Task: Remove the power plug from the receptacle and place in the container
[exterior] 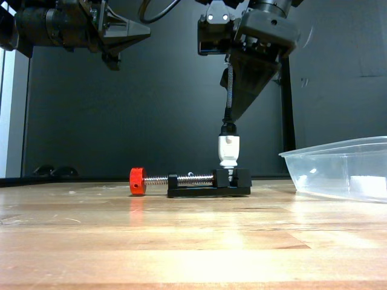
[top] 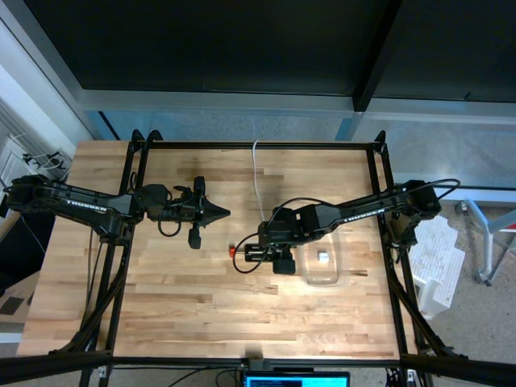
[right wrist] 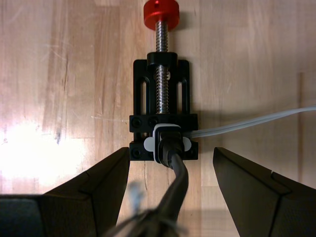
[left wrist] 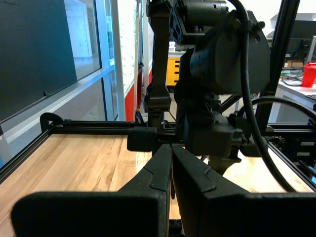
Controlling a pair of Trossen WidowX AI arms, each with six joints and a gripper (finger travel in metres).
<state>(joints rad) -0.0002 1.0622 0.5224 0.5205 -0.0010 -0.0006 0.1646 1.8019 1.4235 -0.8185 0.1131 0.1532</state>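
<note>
The power plug [exterior: 228, 128] is a small black piece seated upright in the white receptacle [exterior: 228, 151], which a black vise [exterior: 208, 183] with a red knob [exterior: 138, 181] clamps. Its thin wire [exterior: 230, 90] rises into my right gripper [exterior: 233, 115], which hangs just above the plug. Seen from the right wrist, the right gripper [right wrist: 171, 153] is open, with its fingers [right wrist: 106, 180] on either side of the plug [right wrist: 168, 145] and not touching it. The clear container [top: 322, 279] lies just right of the vise [top: 248, 251]. My left gripper [top: 218, 213] hovers shut, well left of the vise.
A small white cube [top: 322, 257] lies inside the container [exterior: 338, 169]. The receptacle's white cable [top: 258, 177] runs toward the table's far edge. A black frame [top: 258, 145] borders the table. In the left wrist view the left gripper [left wrist: 171, 158] points at the right arm.
</note>
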